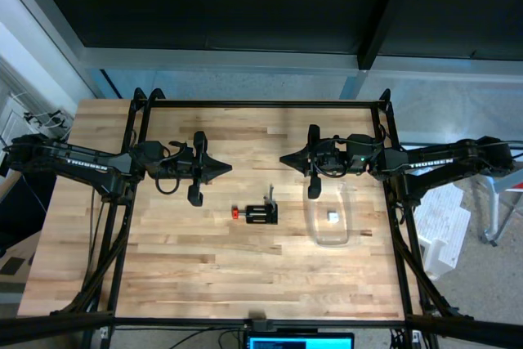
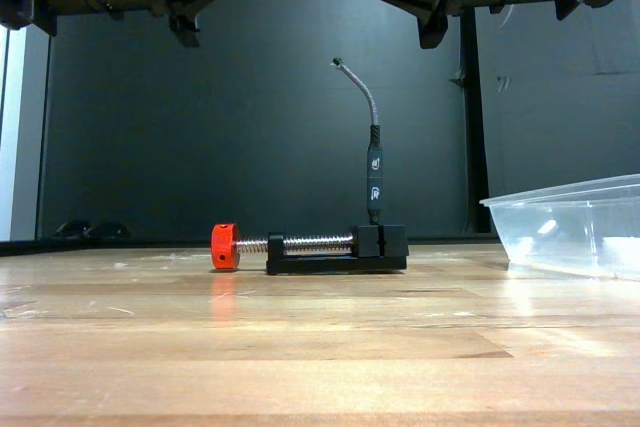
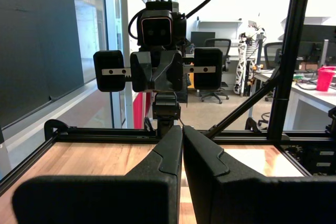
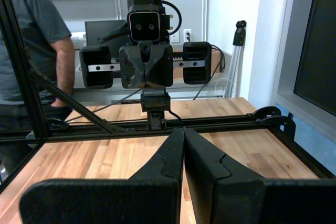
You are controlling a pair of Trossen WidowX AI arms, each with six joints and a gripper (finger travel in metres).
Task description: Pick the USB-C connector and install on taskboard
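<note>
In the low view the black USB-C connector stands upright on the tab held by the black vise, and nothing holds it. Its grey braided cable curves up and to the left from it. The vise's red knob points left. In the high view the vise sits mid-table. My right gripper hovers high, behind the tray, shut and empty, its fingers pressed together. My left gripper hovers opposite, also shut and empty, fingers touching.
A clear tray with the white block lies right of the vise; its wall shows in the low view. A black frame rims the table. A person stands beyond the far side.
</note>
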